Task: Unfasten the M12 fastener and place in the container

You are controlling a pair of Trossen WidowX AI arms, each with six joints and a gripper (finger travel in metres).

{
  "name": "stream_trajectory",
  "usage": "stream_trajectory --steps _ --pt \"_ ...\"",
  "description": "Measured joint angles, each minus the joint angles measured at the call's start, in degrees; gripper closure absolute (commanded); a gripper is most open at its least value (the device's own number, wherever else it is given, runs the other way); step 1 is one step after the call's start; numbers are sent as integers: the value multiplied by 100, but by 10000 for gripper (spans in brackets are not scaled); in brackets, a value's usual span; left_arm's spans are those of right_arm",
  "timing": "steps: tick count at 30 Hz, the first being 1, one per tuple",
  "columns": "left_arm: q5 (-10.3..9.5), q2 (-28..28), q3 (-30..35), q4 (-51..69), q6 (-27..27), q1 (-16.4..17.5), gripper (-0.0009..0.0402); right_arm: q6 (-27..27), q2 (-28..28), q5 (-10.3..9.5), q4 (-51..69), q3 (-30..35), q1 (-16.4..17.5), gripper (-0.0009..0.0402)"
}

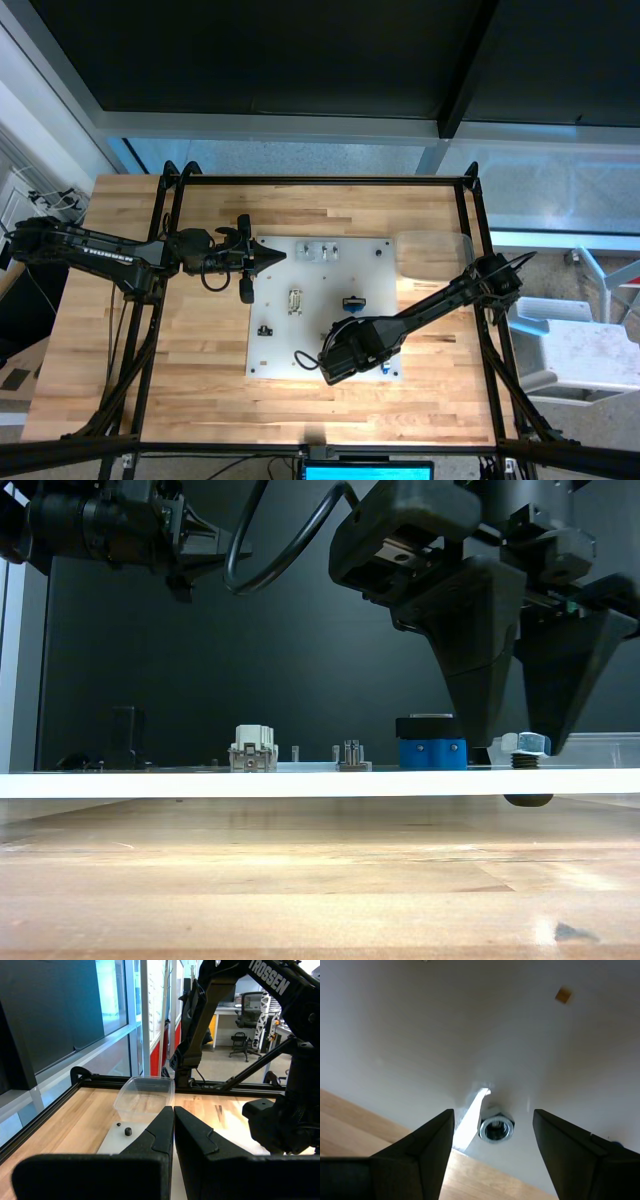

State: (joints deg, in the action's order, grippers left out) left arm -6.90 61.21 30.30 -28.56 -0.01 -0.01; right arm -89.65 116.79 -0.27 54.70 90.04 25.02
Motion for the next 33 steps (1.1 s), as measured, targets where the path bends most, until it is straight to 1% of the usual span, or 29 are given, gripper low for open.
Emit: stream_trajectory --steps 7,9,13,19,33 --pt "0 0 2 0 2 0 393 15 0 -2 4 -4 -28 233" --pt "-2 0 2 0 0 0 393 26 0 -87 0 -9 -31 238" --pt "-2 0 0 0 0 0 393 39 0 -131 -31 -48 -31 240" --pt "-2 0 2 0 0 0 393 52 0 -142 -39 -57 -33 246" --pt "-2 0 2 -2 0 0 393 170 0 -151 -52 -59 -33 348"
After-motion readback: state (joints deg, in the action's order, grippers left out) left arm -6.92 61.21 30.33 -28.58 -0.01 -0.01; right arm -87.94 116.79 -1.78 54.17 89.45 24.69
